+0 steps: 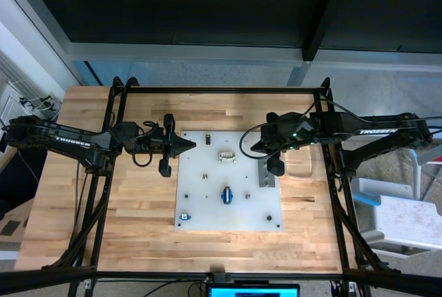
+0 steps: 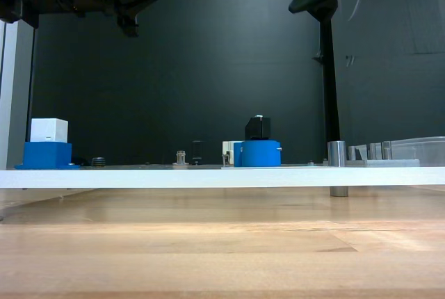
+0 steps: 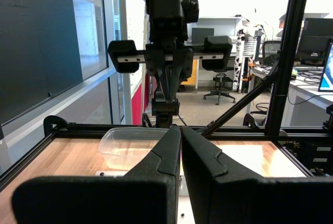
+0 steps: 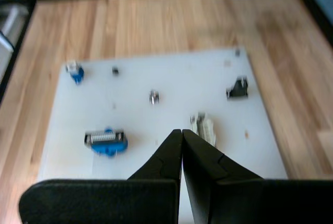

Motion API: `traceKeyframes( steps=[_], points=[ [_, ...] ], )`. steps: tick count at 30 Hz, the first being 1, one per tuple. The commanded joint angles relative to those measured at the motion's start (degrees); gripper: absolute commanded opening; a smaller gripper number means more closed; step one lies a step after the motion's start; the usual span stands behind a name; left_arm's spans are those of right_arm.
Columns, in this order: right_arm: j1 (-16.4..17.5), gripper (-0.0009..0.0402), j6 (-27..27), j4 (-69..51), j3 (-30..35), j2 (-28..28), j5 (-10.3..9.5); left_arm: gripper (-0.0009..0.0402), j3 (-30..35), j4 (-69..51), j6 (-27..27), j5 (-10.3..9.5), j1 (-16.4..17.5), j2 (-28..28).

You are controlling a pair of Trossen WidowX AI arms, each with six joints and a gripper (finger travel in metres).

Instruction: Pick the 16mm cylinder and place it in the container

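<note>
High view: left end effector (image 1: 190,145) and right end effector (image 1: 254,148) hover above board (image 1: 207,207)

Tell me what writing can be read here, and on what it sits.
"TROSSEN": left arm, behind the left gripper, shut above the white board's left edge.
"TROSSEN": right arm, behind the right gripper, shut above the board's right side.
The screen at the near edge: too small to read.
Nothing else legible.

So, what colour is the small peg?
Peg: silver-grey, best in low view. Left claw and right claw hang shut above the board.
</note>
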Motion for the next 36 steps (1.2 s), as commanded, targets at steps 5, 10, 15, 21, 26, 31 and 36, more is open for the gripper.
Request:
traceKeyframes(
  steps=[5, 10, 15, 21, 26, 31, 36],
  points=[
    [1.6, 0.0, 0.8, -11.0, 8.1, 7.5, 0.02, 0.0, 0.0, 0.0, 0.0, 0.0, 0.0, 0.0],
    [2.8, 0.0, 0.6, -19.0, 14.3, 13.1, 0.02, 0.0, 0.0, 0.0, 0.0, 0.0, 0.0, 0.0],
    [4.0, 0.0, 0.5, -25.0, 19.2, 18.0, 0.02, 0.0, 0.0, 0.0, 0.0, 0.0, 0.0, 0.0],
    [5.9, 0.0, 0.6, -26.2, 20.5, 21.0, 0.0, 0.0, 0.0, 0.0, 0.0, 0.0, 0.0, 0.0],
    [7.4, 0.0, 0.5, -27.4, 20.5, 22.8, -0.02, 0.0, 0.0, 0.0, 0.0, 0.0, 0.0, 0.0],
    [9.5, 0.0, -0.9, -27.8, 20.5, 24.6, 0.02, 0.0, 0.0, 0.0, 0.0, 0.0, 0.0, 0.0],
    [11.8, 0.0, -2.5, -27.8, 20.5, 26.6, 0.07, 0.0, 0.0, 0.0, 0.0, 0.0, 0.0, 0.0]
  ],
)
